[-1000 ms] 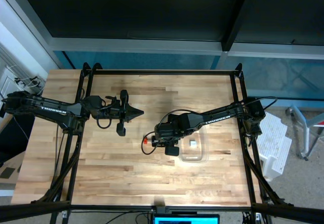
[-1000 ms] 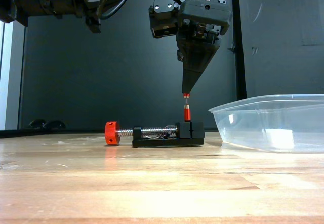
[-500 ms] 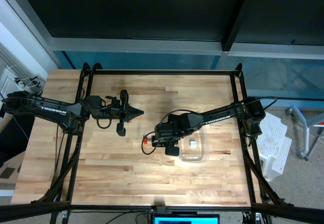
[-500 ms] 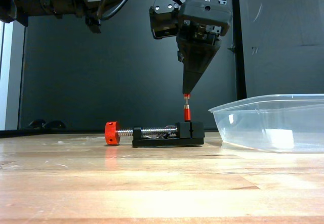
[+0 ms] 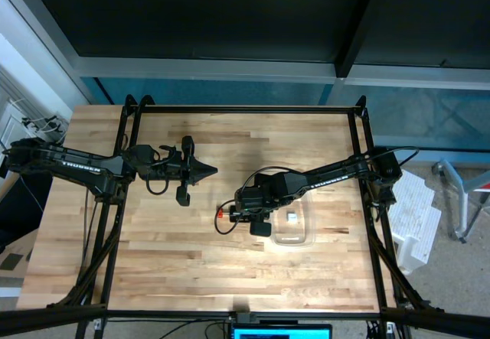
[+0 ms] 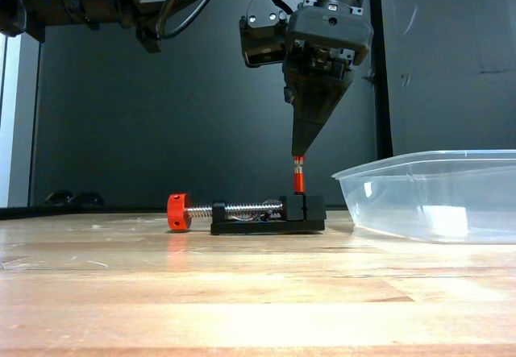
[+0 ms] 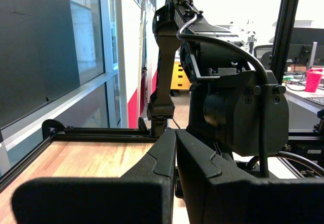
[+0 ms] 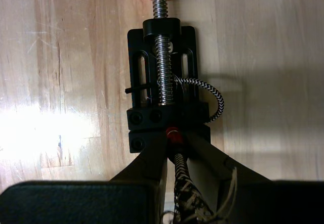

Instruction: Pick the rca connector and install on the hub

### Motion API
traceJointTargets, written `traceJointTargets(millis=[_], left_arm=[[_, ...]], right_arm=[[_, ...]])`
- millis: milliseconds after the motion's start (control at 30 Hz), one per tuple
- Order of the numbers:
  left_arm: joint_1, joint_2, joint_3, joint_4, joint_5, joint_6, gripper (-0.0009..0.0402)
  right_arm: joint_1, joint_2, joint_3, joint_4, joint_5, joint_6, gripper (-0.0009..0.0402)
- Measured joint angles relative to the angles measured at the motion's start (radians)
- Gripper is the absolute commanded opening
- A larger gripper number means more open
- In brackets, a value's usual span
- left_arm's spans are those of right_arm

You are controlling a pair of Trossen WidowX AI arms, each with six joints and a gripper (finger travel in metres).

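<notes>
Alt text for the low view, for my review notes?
The right end effector points straight down, holding a red RCA connector upright on the black hub on the wooden table. A clear tray sits right of the hub; the left end effector is parked high at left, away from them.

We see the right gripper pinching the rca connector straight over the hub, so that column is taken. The clear plastic tray sits just beside the hub on the right arm's side, its wall blocking a low approach from there. The hub's screw and red knob stick out the opposite way. The left gripper (fingers pressed together) hangs high over the table's left half, well apart. Wood toward the near edge lies bare.
</notes>
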Motion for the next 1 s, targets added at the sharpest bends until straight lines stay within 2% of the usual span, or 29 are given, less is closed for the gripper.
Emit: traceJointTargets(millis=[1000], left_arm=[[0.0, 0.0, 0.0, 0.0, 0.0, 0.0, 0.0]], right_arm=[[-0.006, 0.0, -0.042, 0.056, -0.002, 0.0, 0.0007]])
